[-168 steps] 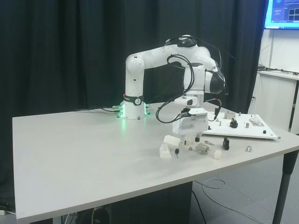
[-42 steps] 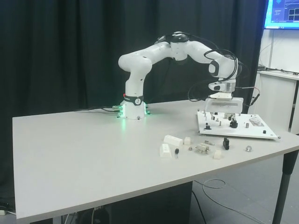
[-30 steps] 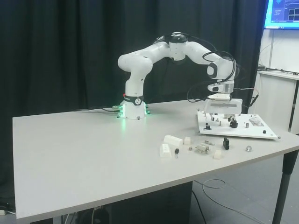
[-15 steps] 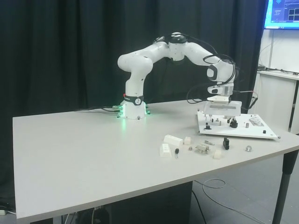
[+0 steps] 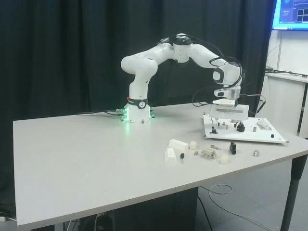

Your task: Remove square peg 2.

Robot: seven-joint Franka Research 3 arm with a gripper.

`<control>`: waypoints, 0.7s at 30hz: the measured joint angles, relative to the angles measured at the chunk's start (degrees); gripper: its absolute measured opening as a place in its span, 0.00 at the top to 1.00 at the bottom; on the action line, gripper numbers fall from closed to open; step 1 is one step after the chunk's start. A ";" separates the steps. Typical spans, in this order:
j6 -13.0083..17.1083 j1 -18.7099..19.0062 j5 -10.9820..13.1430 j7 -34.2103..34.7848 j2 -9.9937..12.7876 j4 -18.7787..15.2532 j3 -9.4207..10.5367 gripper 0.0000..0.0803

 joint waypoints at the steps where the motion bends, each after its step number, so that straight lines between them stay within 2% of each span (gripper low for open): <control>1: 0.10 0.05 0.07 0.00 0.00 0.00 0.08 0.00; 21: 1.04 0.55 0.20 -1.60 -0.06 -0.37 0.42 0.00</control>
